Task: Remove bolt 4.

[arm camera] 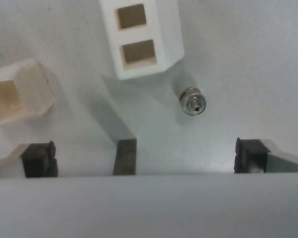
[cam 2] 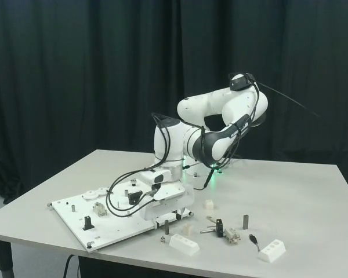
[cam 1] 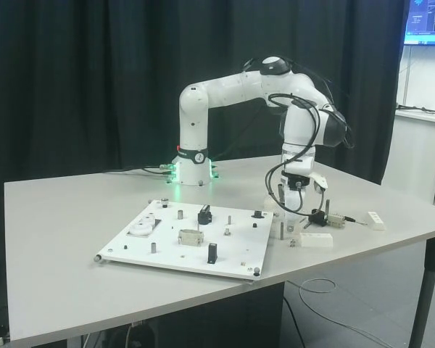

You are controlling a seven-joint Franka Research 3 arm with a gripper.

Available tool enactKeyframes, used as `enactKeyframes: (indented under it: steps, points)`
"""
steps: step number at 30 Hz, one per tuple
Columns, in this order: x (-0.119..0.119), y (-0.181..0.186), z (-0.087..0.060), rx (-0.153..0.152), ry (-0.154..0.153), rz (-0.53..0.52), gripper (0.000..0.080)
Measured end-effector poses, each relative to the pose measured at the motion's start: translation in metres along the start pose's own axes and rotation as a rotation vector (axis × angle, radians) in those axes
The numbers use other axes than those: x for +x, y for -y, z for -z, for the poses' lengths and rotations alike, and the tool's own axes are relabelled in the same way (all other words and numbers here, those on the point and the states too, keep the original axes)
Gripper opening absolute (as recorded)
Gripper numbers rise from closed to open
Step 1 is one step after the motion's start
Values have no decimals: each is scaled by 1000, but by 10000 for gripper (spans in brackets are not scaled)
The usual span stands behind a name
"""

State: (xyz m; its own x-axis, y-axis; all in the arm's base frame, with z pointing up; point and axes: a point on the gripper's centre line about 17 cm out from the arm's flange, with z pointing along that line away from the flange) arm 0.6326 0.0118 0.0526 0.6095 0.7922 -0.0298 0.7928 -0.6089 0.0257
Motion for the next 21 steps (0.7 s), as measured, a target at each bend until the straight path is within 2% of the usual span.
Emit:
enactKeyframes:
  steps: [6,21]
  points:
    - [1,-2,7,-6,11,2,794]
    - [1,-6,16,-13,6,-36,800]
